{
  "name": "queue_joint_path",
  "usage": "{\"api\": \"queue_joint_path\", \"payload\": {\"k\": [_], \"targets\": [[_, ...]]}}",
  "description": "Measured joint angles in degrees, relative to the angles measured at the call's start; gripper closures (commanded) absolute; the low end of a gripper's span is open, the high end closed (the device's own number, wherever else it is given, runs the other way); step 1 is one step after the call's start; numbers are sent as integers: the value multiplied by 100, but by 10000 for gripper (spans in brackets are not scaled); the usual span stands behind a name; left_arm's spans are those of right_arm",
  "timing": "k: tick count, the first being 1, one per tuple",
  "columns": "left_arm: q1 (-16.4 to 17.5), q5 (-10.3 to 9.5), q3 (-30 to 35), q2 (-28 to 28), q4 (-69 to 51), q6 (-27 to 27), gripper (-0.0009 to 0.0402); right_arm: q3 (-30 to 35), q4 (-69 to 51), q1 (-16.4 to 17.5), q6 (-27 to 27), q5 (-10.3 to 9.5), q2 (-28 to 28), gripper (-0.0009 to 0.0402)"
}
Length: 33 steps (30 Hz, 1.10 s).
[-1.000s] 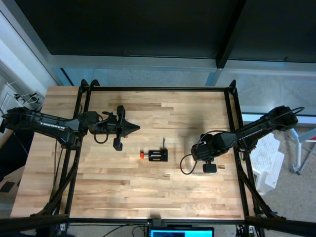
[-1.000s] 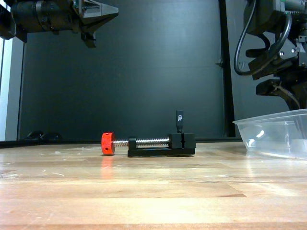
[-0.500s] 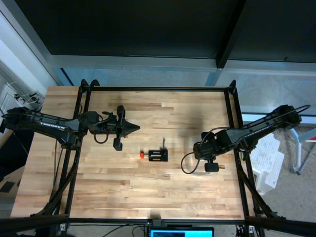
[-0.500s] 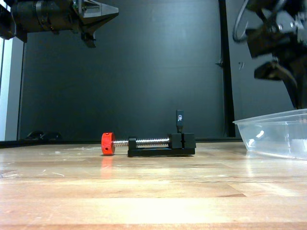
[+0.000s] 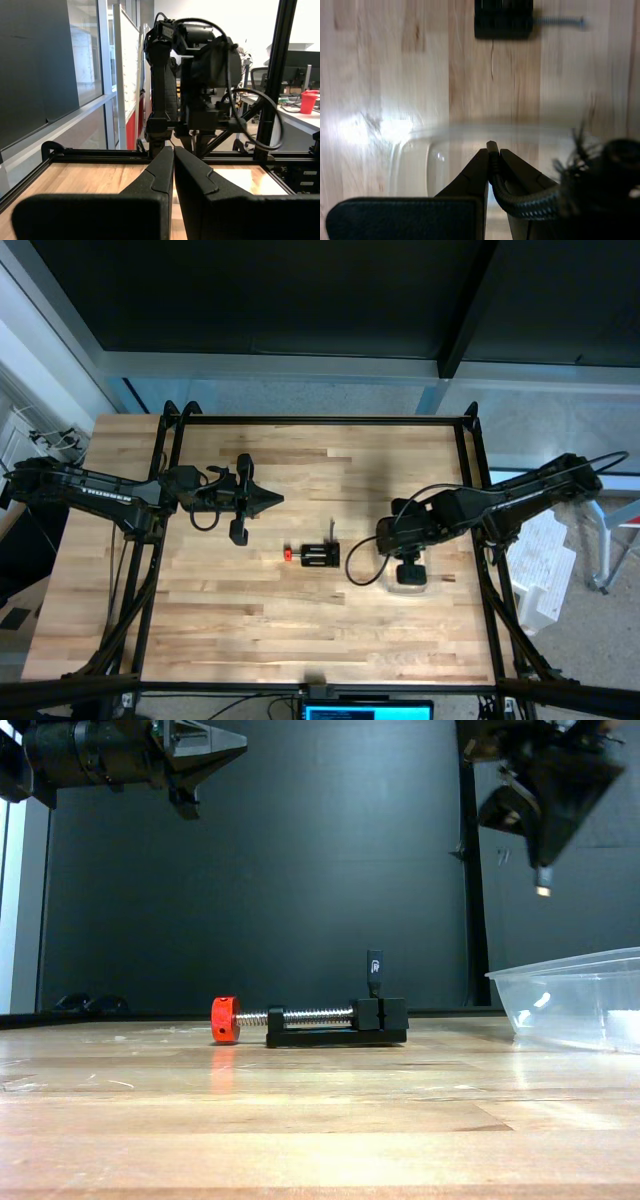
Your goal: Pick the USB-C connector and install on taskboard
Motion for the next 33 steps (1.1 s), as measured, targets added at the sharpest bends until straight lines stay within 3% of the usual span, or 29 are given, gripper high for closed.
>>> {"api": "queue_joint_path", "payload": {"k": [20,33], "targets": [[0,0,2,0,-2,-2,393,2031,-330,-470,133,20,2057,393],[0,2,2,0,-2,0,393,2935,-514,-636,-2,39,2889,394]]}}
